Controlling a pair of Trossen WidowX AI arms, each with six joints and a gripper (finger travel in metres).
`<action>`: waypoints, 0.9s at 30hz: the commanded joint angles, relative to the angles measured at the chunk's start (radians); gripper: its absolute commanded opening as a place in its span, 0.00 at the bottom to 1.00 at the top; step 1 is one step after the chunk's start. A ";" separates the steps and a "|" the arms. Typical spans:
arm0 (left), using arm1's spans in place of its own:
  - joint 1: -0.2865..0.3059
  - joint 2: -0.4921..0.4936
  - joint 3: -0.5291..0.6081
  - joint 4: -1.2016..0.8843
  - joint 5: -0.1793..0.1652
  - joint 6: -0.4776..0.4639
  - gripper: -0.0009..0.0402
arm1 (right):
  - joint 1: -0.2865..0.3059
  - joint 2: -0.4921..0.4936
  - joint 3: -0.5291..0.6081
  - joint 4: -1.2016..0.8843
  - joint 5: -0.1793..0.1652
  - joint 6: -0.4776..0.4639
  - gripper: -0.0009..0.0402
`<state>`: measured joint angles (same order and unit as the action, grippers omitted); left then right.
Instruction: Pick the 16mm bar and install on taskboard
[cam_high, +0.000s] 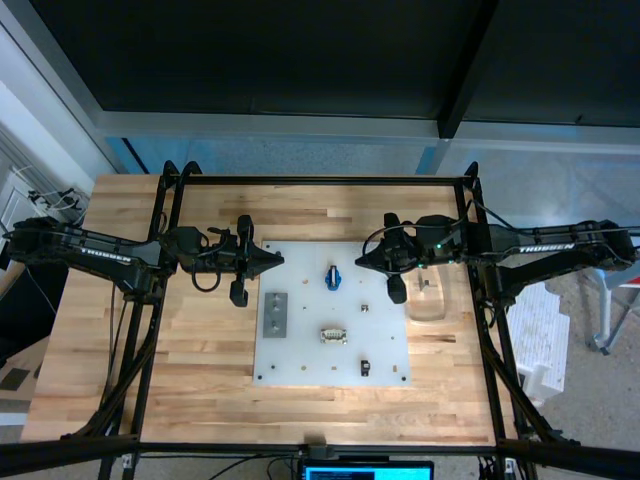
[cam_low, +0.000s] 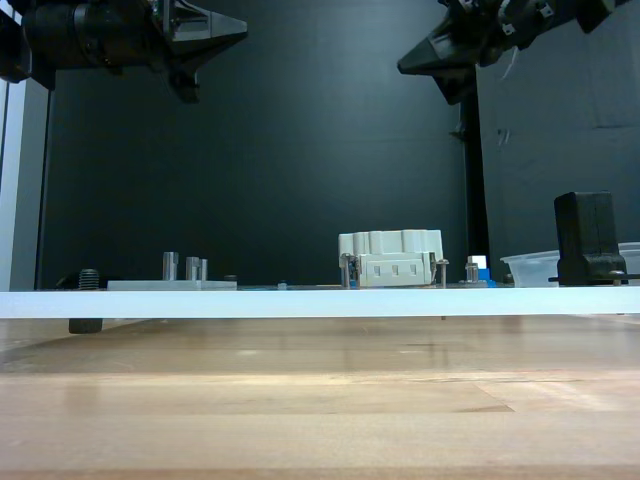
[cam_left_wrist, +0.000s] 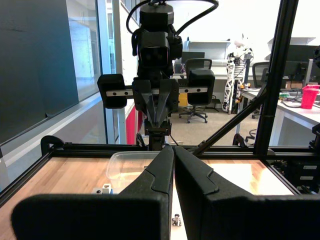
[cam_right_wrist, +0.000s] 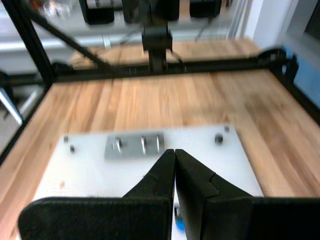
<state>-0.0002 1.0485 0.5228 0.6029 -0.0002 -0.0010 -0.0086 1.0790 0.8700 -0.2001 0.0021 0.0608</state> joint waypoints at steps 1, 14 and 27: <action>0.000 0.000 0.000 0.000 0.000 0.000 0.02 | 0.000 0.000 0.043 -0.135 0.006 -0.018 0.02; 0.000 0.000 0.000 0.000 0.000 0.000 0.02 | -0.002 0.003 0.175 -0.611 0.035 -0.035 0.02; 0.000 0.000 0.000 0.000 0.000 0.000 0.02 | -0.002 0.003 0.189 -0.897 0.061 -0.069 0.02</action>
<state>-0.0002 1.0489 0.5224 0.6029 -0.0002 -0.0010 -0.0109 1.0817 1.0595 -1.0813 0.0639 -0.0032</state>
